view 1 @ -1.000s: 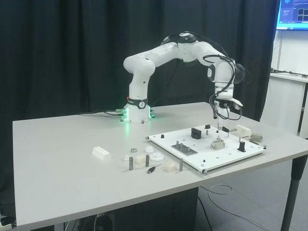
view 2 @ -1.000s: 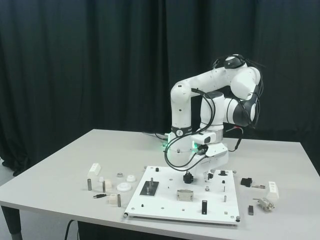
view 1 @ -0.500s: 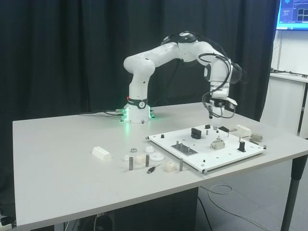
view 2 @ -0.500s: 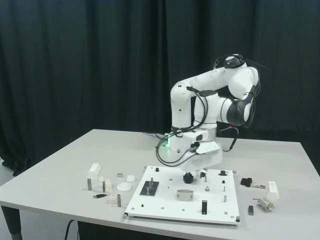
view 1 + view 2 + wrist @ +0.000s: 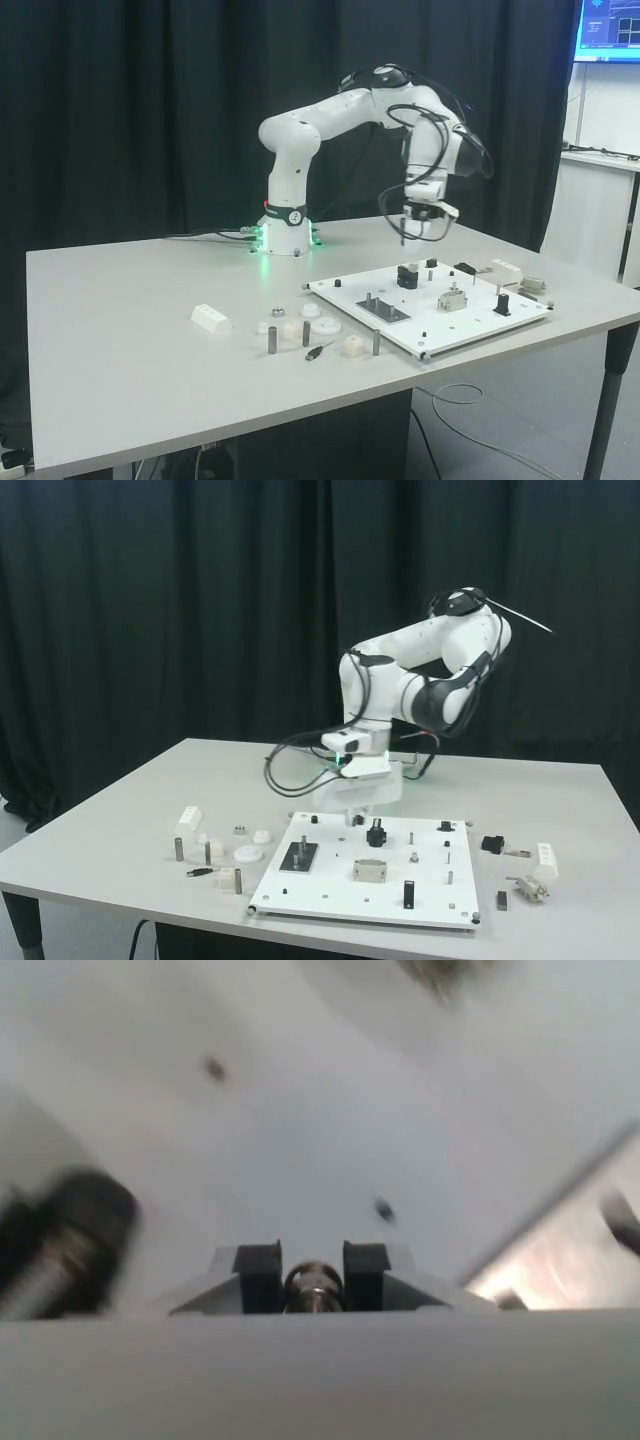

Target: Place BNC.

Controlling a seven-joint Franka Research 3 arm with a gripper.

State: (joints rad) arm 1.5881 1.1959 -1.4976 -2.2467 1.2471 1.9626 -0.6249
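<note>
I have the white Franka arm folded over the far side of the flat white assembly board, which sits right of centre in both room views on the grey table. The two-fingered, black-tipped claw is clenched on a small round metal BNC connector. In the wrist view the black pads sit hard against either side of it, so the task's part is in the claw, not on the table. From that camera I see the connector end-on: a short ringed metal barrel with a bright rim and a darker core. Its finer detail is too small to read. I judge its long axis to run along the fingers, close to vertical and pointing down at the board. In the second room view the claw hangs just above the board's far edge, a little left of the squat black fixture that stands upright on the board, and apart from it. So the coming move turns on this: the connector is above the board, and its seat must lie below and somewhat towards the lower right of that frame. I cannot tell from here which fixture or post is meant to receive it. I would descend with the barrel kept upright, since a tilt would likely jam it.
</note>
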